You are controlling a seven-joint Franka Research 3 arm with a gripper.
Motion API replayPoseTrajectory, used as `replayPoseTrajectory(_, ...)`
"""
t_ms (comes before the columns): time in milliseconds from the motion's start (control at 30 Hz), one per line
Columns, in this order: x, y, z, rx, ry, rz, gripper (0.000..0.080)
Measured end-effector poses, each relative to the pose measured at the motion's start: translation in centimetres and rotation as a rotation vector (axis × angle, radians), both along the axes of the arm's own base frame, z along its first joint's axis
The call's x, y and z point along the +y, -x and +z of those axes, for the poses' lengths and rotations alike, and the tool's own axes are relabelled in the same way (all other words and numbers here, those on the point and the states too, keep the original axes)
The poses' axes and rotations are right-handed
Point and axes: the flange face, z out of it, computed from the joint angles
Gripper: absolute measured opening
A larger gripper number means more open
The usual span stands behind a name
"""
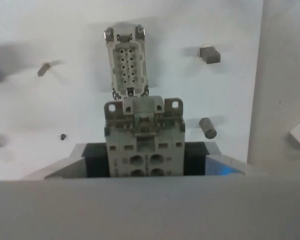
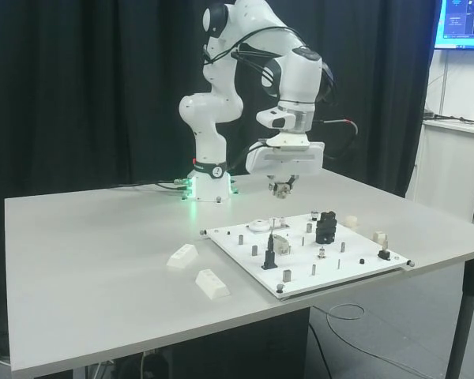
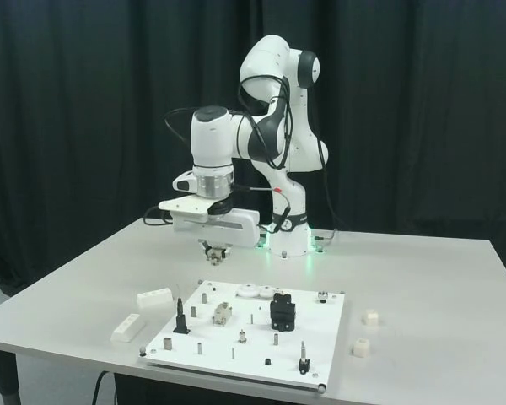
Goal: Place waterproof.
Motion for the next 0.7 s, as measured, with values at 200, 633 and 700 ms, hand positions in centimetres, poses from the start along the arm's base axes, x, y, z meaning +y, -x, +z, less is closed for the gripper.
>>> replayPoseTrajectory(200,0.00,-0.01,-0.18,0.003,0.001,0.000,0.0310)
replayPoseTrajectory(633,0.21,-0.04,-0.16,0.002,0.000,-0.003,0.0310)
replayPoseTrajectory(700,0.28,-0.05,-0.14,0.001,0.000,-0.005,0.0310)
